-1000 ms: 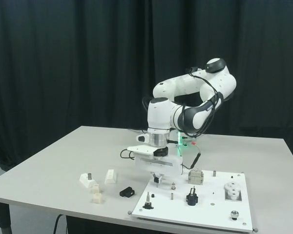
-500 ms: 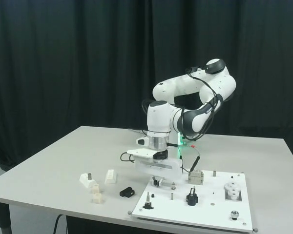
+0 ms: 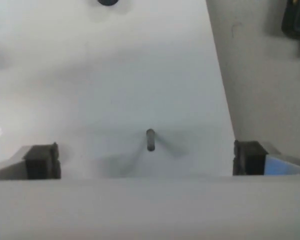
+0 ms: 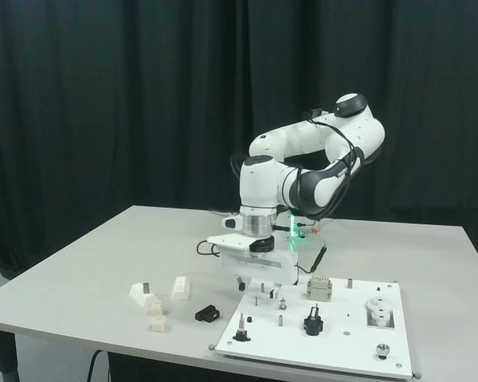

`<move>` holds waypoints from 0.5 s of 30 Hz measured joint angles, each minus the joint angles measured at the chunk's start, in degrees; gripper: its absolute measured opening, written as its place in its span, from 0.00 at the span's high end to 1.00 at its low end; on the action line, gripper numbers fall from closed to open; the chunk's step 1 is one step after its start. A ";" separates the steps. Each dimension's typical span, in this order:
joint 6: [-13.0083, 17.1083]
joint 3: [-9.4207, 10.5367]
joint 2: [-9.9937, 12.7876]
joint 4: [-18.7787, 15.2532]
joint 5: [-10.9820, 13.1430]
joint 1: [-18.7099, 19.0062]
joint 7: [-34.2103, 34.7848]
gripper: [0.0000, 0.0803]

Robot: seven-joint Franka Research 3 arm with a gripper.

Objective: Insert round peg 1.

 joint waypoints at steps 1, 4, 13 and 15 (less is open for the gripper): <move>-0.33 -0.28 -0.01 0.11 -0.23 0.00 0.10 0.07; -1.46 -1.14 -0.01 0.43 -0.83 0.00 0.51 0.07; -3.54 -2.94 -0.01 1.02 -2.18 0.01 1.45 0.01; -3.76 -3.15 -0.01 1.11 -2.32 0.01 1.51 0.01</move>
